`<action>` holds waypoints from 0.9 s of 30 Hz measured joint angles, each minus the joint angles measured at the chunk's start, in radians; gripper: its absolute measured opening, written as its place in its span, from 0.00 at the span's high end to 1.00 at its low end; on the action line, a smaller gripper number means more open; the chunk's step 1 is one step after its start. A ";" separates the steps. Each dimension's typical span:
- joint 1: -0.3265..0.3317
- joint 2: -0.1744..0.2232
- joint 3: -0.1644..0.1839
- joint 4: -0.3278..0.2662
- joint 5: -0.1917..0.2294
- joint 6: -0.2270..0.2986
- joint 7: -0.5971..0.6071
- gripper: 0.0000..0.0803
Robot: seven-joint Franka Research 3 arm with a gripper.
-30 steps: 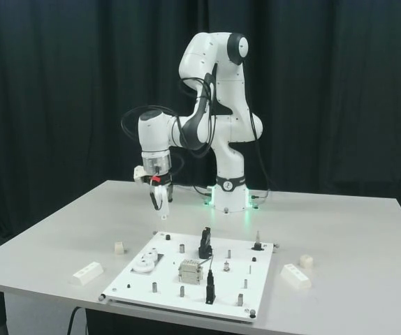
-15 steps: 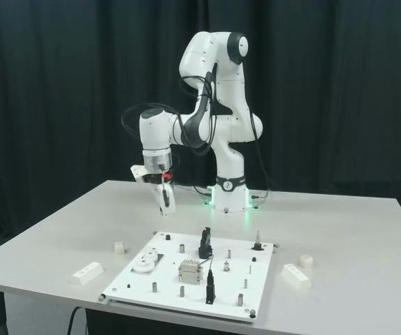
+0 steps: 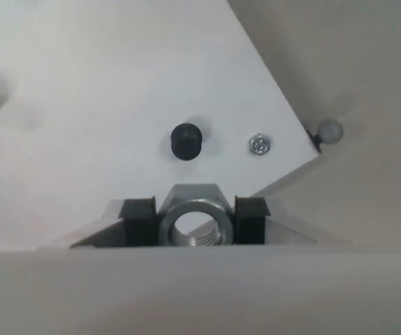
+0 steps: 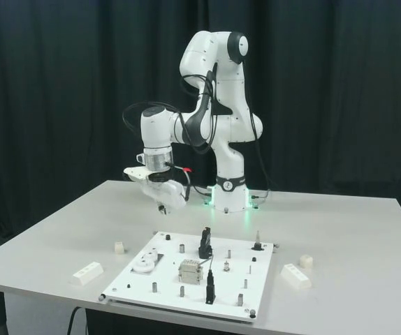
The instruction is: Insert bolt 4.
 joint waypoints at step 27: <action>0.001 -0.033 0.017 -0.020 -0.045 -0.020 -0.982 0.70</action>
